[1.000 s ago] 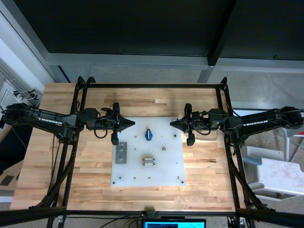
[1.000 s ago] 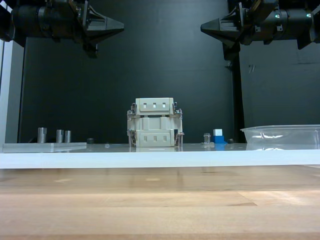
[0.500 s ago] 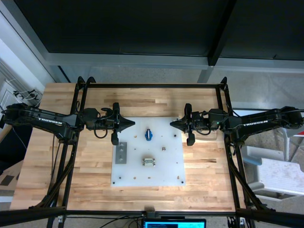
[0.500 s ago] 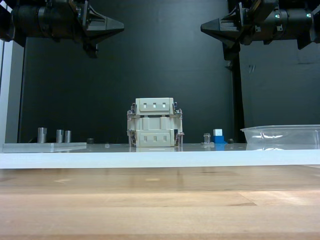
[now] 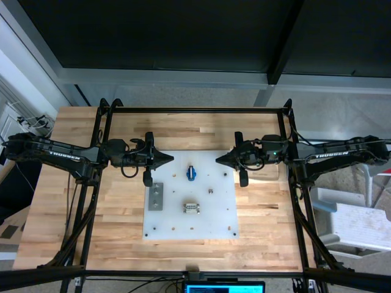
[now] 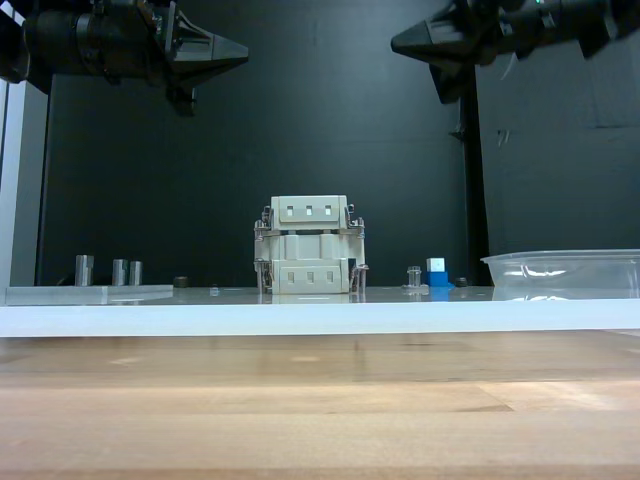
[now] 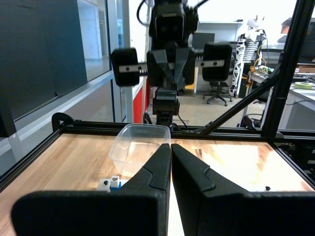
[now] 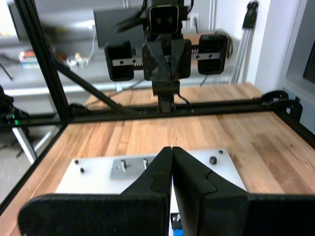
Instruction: Remove the HAN10-E connector and place it in the container
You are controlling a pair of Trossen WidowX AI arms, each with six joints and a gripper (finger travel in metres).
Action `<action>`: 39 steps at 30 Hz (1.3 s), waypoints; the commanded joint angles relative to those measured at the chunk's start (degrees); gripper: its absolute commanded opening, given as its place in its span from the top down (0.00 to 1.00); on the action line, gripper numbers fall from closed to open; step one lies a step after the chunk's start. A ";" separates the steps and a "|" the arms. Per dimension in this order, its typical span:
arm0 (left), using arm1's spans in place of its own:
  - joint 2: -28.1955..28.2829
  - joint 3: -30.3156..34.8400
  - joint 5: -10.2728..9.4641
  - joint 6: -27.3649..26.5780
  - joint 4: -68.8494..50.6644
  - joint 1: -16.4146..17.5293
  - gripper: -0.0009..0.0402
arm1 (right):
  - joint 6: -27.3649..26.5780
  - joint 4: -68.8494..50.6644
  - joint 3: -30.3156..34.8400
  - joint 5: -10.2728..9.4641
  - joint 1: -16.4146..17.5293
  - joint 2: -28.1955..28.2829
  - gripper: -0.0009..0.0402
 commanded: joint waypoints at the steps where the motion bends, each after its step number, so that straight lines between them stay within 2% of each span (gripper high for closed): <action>1: 0.00 0.00 0.00 0.00 0.02 0.02 0.98 | -0.42 -8.31 5.84 0.07 0.24 1.99 0.98; 9: 0.00 0.00 0.00 0.00 0.02 0.02 0.98 | -0.46 -25.81 19.82 0.07 2.84 9.38 0.98; 13: 0.02 0.00 0.00 0.00 0.02 0.02 0.98 | -0.46 -33.73 26.64 0.81 4.76 14.27 0.98; 18: 0.00 0.00 0.00 0.00 0.02 0.02 0.98 | -0.24 -43.91 36.50 3.98 6.99 21.07 0.98; 26: 0.00 0.00 0.00 0.00 0.02 0.02 0.98 | -0.28 -57.51 51.54 4.07 8.26 30.99 0.98; 39: 0.02 0.00 0.00 0.00 0.02 0.00 0.98 | 1.73 -73.11 67.91 4.13 9.25 44.00 0.98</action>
